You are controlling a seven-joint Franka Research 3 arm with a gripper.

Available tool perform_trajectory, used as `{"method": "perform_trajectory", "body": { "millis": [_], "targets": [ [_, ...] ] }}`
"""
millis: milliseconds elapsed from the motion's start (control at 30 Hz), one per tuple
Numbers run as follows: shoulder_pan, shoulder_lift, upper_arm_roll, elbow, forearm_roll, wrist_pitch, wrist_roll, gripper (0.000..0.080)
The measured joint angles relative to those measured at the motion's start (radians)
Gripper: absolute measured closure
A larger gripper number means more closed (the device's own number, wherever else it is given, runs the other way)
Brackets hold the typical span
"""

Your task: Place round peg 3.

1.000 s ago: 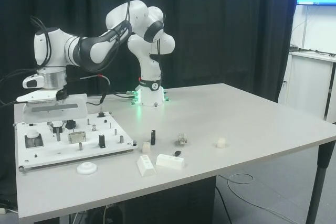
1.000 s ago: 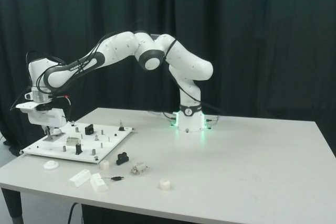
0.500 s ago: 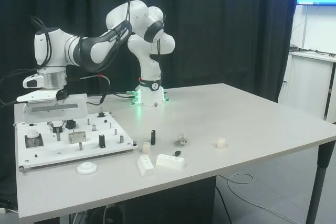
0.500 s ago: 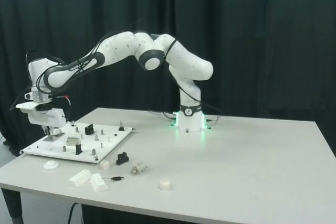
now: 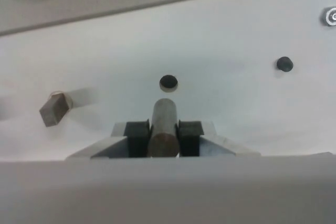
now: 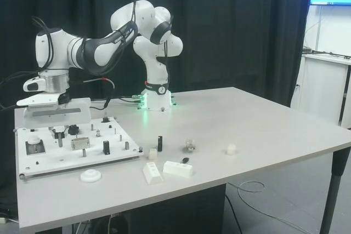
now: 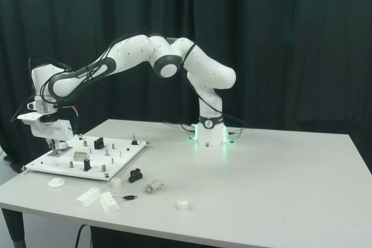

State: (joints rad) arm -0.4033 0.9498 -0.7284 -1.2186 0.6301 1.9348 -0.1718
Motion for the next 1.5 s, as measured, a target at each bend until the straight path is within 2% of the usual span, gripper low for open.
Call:
{"method": "perform_trajectory", "body": {
  "millis": [567, 1000, 1500],
  "targets": [
    [0.006, 0.0, 0.002, 0.008, 0.008, 0.0, 0.043, 0.0689],
    [0.07, 0.0, 0.008, 0.025, 0.09, 0.001, 0.105, 0.0689],
    [0.157, 0.024, 0.042, 0.025, 0.102, 0.079, 0.189, 0.0689]
  ]
}}
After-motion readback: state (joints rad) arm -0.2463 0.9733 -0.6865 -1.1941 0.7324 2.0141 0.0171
